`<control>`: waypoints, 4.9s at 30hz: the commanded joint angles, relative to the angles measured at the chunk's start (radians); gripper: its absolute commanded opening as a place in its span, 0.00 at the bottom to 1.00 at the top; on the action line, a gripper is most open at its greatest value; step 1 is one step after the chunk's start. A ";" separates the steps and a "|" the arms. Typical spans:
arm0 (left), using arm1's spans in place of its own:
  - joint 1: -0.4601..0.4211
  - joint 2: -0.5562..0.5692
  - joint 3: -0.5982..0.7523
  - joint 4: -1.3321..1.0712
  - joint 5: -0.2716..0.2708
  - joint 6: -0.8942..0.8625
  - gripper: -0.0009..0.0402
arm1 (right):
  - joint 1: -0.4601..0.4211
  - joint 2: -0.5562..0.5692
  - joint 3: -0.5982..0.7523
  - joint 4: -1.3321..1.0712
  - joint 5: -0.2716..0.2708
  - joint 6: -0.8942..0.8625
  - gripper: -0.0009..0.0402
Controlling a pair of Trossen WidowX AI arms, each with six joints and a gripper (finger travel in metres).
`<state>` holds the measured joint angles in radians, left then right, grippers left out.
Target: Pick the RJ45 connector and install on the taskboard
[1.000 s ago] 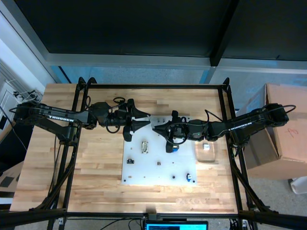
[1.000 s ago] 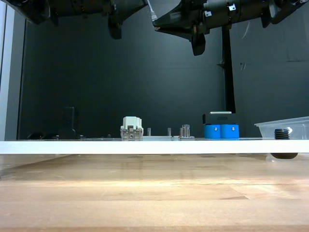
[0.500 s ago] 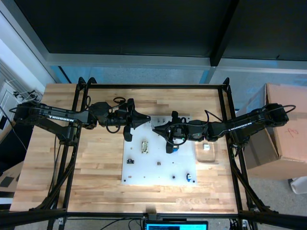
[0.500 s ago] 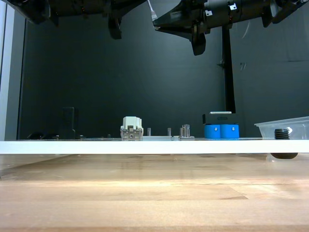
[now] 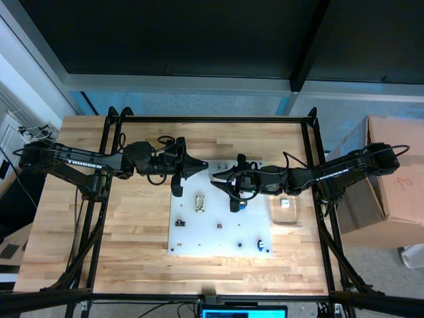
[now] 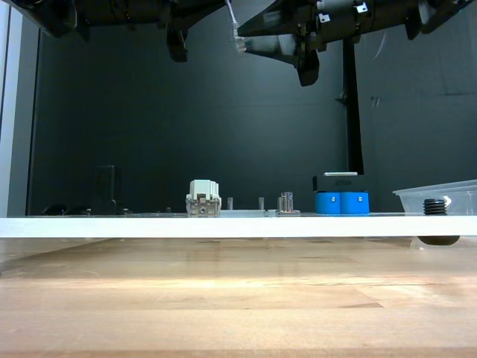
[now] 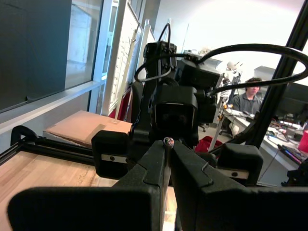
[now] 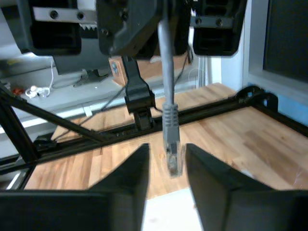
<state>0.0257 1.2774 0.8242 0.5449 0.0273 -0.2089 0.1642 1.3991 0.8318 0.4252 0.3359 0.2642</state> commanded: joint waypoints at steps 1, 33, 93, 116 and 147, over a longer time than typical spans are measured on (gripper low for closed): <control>0.000 0.000 0.000 0.005 0.026 0.014 0.02 | 0.001 -0.006 0.087 -0.215 -0.013 0.002 0.45; 0.000 0.000 0.000 -0.177 0.089 0.053 0.02 | -0.086 0.297 0.752 -1.114 -0.254 -0.042 0.47; 0.000 0.000 0.000 -0.173 0.085 0.050 0.32 | -0.068 0.132 0.525 -0.976 -0.248 -0.117 0.02; 0.000 0.000 0.000 -0.174 0.085 0.050 0.32 | 0.353 -0.167 0.133 -0.929 -0.032 0.071 0.02; 0.000 0.003 0.000 -0.174 0.085 0.050 0.32 | 0.656 -0.073 -0.023 -0.804 0.146 0.331 0.02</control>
<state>0.0257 1.2785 0.8234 0.3714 0.1123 -0.1589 0.8185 1.3220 0.8162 -0.3939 0.4782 0.5934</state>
